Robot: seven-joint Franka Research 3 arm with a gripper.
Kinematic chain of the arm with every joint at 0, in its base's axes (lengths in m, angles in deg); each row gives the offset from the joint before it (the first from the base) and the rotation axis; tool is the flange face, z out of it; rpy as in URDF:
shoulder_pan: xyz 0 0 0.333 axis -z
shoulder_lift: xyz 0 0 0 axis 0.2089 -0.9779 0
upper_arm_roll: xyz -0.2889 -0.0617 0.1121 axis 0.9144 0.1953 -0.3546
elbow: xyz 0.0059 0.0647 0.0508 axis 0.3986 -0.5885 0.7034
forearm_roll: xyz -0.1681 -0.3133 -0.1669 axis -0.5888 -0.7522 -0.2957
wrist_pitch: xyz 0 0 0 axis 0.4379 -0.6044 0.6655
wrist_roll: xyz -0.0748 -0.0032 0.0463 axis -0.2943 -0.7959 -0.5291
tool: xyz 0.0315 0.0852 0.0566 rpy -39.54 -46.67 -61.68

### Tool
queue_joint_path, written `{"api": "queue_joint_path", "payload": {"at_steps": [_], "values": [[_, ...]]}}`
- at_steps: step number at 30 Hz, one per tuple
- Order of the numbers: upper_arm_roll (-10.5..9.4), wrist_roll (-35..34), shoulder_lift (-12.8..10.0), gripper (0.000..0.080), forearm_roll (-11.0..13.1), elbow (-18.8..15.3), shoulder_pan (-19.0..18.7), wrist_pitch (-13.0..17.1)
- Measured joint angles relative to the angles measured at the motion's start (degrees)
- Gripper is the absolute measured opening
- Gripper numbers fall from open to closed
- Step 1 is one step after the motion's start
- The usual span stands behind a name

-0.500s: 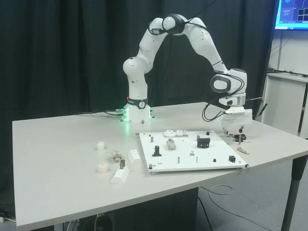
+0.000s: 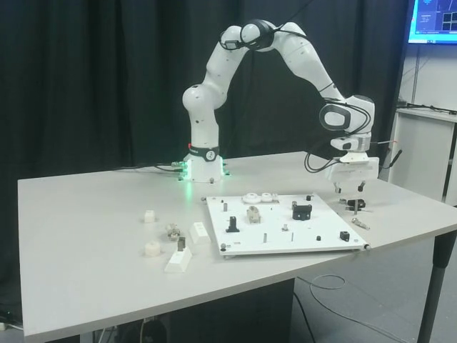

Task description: Remove round peg 2.

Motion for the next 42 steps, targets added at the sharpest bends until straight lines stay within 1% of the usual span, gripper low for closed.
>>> {"api": "queue_joint_path", "payload": {"at_steps": [11, 42], "values": [[0.11, -0.23, 0.0, 0.08, 0.0, 0.91, -0.17, -1.64], [0.43, -0.23, 0.0, 0.08, 0.0, 1.33, -0.21, -1.95]]}}
